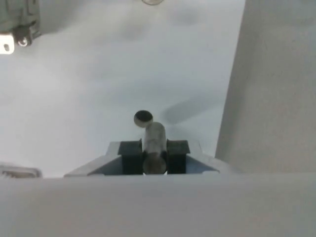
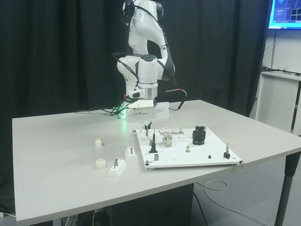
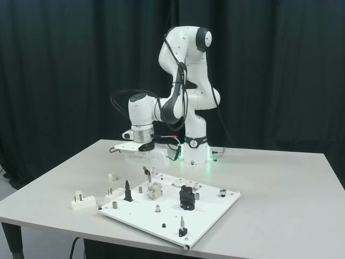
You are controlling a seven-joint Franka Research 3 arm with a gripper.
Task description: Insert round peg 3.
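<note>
My gripper (image 1: 154, 159) is shut on a grey round peg (image 1: 155, 139), its two black fingers (image 1: 130, 156) pressing the peg from both sides. The peg's free end points down at the white board (image 1: 98, 89), right beside a small dark round hole (image 1: 143, 117); I cannot tell whether it touches. In the first room view the gripper (image 2: 147, 125) hangs low over the board's (image 2: 207, 155) far left corner. The second room view shows the gripper (image 3: 146, 172) just above the board (image 3: 210, 216) near its back edge.
On the board stand a black block (image 2: 199, 135), a black upright post (image 2: 153, 146) and several small fittings. Two white holders (image 2: 116, 168) and two small white cylinders (image 2: 98, 142) lie on the grey table (image 2: 56, 141) left of the board. The arm's base (image 3: 195, 151) is behind.
</note>
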